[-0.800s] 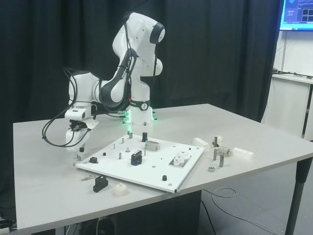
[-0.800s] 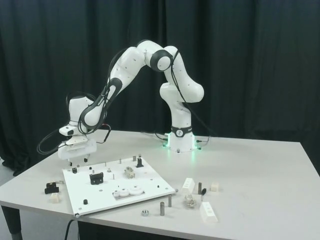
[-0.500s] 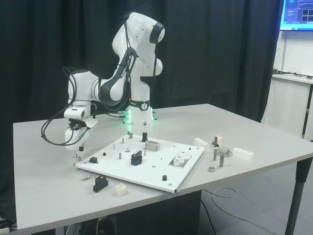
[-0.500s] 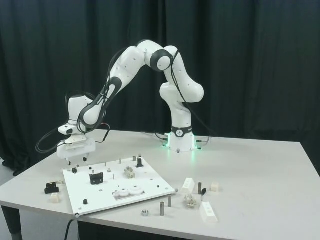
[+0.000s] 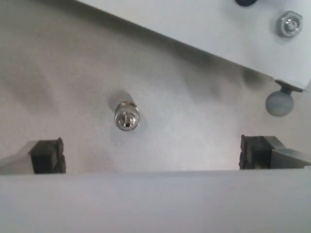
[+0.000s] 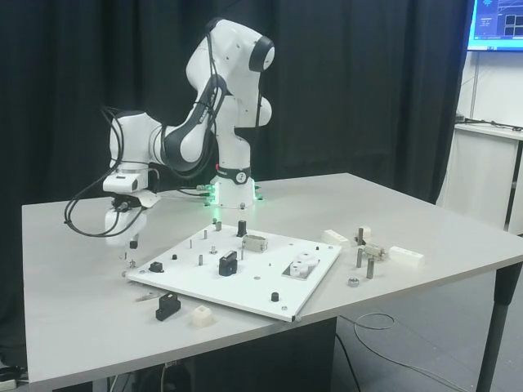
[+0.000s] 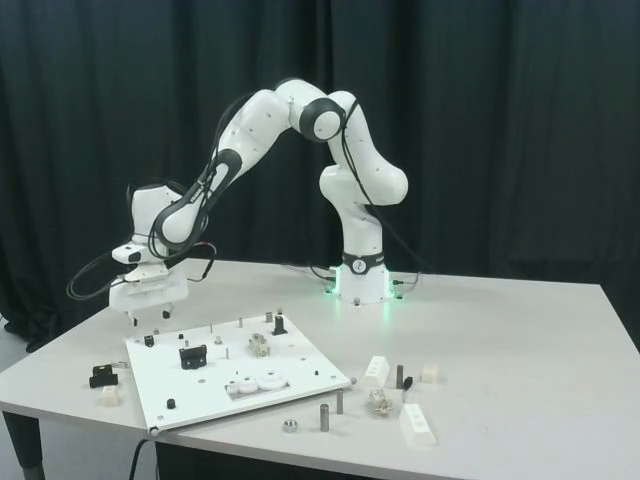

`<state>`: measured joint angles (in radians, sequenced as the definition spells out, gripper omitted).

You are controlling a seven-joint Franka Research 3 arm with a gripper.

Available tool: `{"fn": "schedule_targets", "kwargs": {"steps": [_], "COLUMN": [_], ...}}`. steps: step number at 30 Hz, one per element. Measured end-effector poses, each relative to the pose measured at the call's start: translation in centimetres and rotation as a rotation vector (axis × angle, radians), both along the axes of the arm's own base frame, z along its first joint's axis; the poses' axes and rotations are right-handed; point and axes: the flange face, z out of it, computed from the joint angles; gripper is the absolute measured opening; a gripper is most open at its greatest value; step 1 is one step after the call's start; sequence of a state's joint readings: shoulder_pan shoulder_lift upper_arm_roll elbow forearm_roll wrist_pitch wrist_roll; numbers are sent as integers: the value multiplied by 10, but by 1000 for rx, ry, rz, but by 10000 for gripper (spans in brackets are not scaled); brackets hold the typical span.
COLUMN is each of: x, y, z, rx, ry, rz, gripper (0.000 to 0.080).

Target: Remove square peg 2.

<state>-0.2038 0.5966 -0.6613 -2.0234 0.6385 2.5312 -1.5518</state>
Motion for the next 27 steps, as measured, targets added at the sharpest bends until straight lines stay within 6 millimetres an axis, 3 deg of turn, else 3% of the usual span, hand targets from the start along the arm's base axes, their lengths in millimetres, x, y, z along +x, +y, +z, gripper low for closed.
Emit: {"fn": "schedule_targets", "kwargs": {"steps": [16, 27], "x": [4, 18], "y": [-6, -1], "z": [18, 35], "rx": [16, 60], "ry": [-20, -50], "rz": [-8, -98], "gripper": [800, 800]}}
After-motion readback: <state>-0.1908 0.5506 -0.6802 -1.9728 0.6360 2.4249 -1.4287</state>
